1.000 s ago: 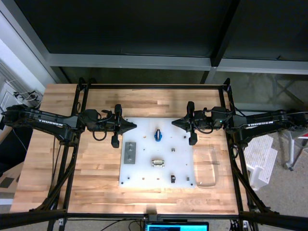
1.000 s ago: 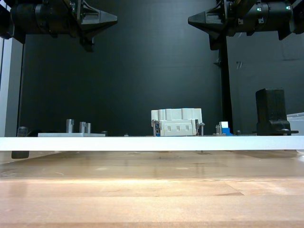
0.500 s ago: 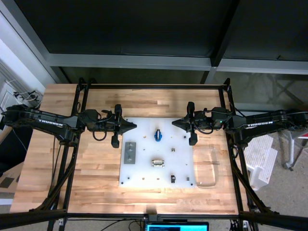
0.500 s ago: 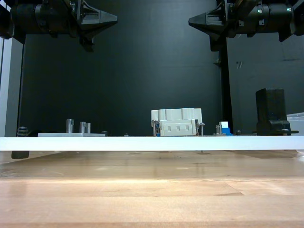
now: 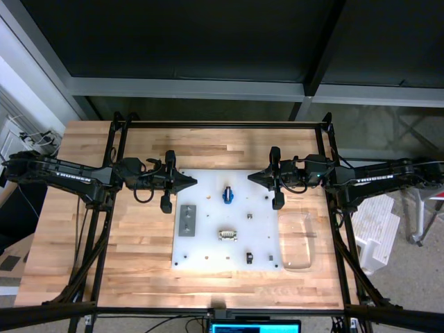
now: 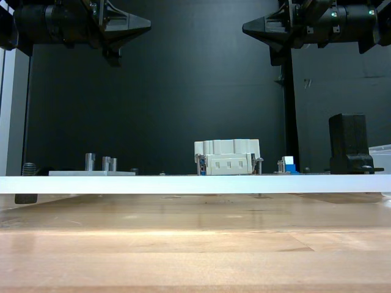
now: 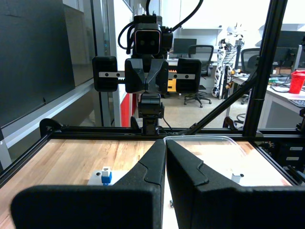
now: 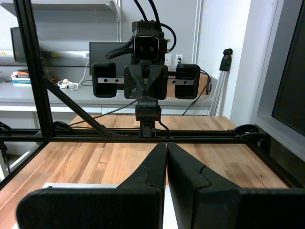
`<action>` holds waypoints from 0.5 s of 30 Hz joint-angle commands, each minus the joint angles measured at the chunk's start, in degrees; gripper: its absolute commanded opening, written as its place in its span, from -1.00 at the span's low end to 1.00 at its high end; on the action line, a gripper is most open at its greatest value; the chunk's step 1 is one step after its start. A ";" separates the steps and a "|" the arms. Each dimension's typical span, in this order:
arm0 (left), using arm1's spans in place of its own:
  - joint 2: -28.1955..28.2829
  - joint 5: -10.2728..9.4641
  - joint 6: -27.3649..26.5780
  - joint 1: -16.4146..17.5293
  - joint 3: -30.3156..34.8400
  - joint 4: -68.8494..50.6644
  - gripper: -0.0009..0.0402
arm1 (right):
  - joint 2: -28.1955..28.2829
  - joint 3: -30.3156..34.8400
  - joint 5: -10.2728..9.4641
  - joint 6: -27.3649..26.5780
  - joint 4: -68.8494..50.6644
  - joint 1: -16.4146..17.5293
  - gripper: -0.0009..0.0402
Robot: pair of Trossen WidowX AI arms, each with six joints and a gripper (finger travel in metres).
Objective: Pick the 16mm bar and install on taskboard
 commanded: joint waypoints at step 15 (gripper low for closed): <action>0.02 0.02 0.00 0.00 0.02 0.02 -0.96 | 0.04 0.02 0.00 0.11 -0.37 0.04 -0.96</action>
